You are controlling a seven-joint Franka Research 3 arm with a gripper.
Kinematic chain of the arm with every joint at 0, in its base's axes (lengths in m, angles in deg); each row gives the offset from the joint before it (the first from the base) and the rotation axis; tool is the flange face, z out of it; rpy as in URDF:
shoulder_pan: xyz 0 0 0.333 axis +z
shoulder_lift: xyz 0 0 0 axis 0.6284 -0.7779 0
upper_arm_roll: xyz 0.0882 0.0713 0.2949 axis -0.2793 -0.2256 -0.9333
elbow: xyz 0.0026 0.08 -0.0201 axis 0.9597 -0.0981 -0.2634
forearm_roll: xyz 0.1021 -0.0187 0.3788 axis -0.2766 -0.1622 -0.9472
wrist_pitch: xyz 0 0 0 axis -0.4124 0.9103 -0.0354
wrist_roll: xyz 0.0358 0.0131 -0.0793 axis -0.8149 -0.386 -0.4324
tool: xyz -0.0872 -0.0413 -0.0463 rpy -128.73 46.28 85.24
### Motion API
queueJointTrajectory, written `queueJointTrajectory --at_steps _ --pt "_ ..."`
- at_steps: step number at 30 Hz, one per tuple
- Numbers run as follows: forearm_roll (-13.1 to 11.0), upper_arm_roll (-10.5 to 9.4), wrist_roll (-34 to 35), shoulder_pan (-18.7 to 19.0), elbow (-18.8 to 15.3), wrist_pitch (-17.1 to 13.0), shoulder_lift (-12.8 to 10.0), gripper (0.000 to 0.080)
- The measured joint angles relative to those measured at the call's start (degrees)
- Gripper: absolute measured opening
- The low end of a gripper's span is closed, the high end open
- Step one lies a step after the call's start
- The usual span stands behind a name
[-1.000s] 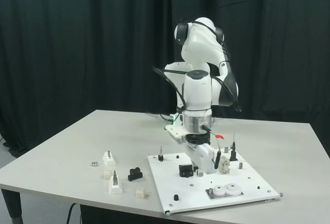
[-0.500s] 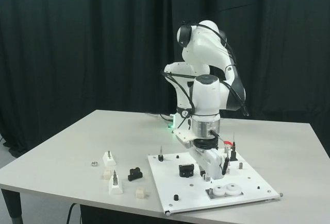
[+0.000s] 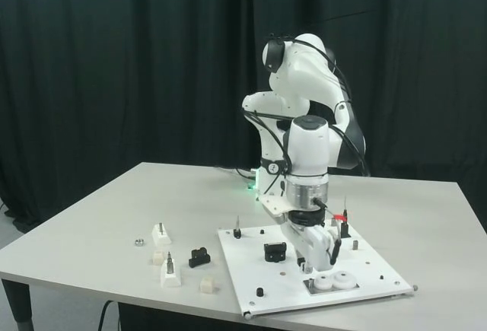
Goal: Insert small gear.
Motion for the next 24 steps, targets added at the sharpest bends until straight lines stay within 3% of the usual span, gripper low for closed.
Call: queueJointTrajectory --at_steps 24 --pt "0.2 -0.08 1.0 0.3 1.1 -0.8 -1.7 0.0189"
